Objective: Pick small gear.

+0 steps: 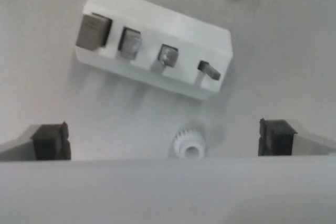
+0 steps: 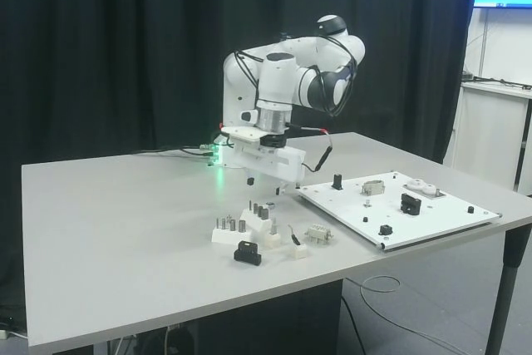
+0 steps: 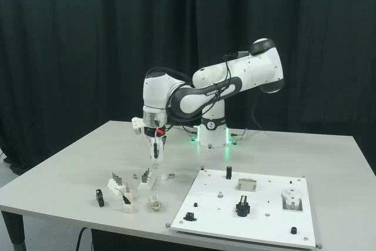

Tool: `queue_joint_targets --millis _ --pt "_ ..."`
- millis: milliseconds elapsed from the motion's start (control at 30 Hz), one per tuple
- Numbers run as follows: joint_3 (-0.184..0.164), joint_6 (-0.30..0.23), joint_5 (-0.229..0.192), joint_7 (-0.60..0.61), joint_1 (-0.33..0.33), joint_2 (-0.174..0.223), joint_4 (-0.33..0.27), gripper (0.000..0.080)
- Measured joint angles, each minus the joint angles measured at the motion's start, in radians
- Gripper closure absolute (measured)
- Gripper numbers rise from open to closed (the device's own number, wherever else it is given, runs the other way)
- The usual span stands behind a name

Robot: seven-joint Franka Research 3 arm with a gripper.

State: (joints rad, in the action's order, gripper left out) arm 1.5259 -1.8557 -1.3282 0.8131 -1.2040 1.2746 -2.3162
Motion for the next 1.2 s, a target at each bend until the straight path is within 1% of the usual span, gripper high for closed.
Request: queue_joint_targets --millis 200,433,867,1200 --pt "-0.009 0.011 0.001 0.001 -0.001 0.000 -0.014 0.0003" --pt "-0.031 0.011 -0.002 0.002 -0.003 0.000 -0.035 0.0003" --pt "-0.068 0.000 -0.055 0.002 -0.016 0.002 -0.067 0.0003" --pt "-0.091 -0.018 -0.077 0.001 -0.027 0.003 -0.078 0.0003"
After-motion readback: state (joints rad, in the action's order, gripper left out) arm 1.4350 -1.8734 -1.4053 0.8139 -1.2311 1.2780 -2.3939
